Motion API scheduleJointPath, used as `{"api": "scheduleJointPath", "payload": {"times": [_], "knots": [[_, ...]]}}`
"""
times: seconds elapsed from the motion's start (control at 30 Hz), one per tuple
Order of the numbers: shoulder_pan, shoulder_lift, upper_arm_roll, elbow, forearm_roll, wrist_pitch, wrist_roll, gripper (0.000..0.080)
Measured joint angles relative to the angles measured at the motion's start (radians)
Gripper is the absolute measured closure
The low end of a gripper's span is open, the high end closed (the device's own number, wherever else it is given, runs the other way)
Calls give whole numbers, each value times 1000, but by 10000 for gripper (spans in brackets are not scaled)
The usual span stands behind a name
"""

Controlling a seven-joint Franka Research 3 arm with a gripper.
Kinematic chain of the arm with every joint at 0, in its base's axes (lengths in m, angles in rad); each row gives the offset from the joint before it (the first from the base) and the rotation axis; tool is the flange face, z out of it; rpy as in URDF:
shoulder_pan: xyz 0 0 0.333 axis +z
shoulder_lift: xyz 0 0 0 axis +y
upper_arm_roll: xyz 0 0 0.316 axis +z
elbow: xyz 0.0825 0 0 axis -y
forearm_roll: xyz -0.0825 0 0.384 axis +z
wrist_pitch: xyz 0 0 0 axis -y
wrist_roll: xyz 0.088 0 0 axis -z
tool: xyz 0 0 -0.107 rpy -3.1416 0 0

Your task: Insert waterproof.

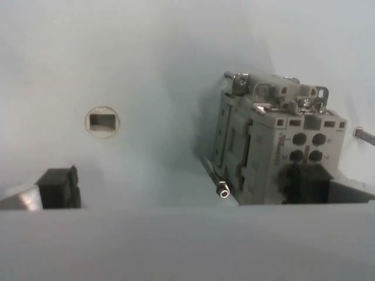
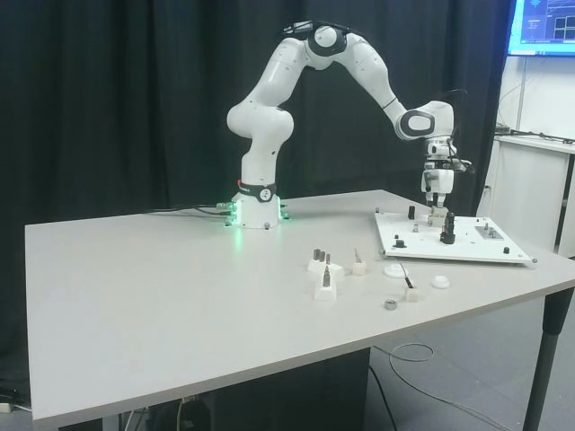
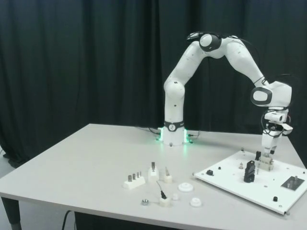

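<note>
Small white holders (image 2: 324, 269) and round pieces (image 2: 396, 270) lie nearest on the grey table (image 2: 162, 278). Behind them sits the white board (image 2: 467, 249), which carries a black block (image 3: 249, 171). The grey connector (image 1: 275, 155) stands upright on this board, directly beneath the gripper (image 2: 437, 205). In the wrist view, the black fingers (image 1: 58, 187) are spread wide, one at the connector's face, pinching nothing. Farthest back, the arm's base (image 2: 253, 208) glows green.
</note>
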Motion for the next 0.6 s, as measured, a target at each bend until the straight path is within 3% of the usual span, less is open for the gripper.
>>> {"api": "scheduleJointPath", "payload": {"times": [0.6], "knots": [[24,19,-17,-20,23,35,-12,3]]}}
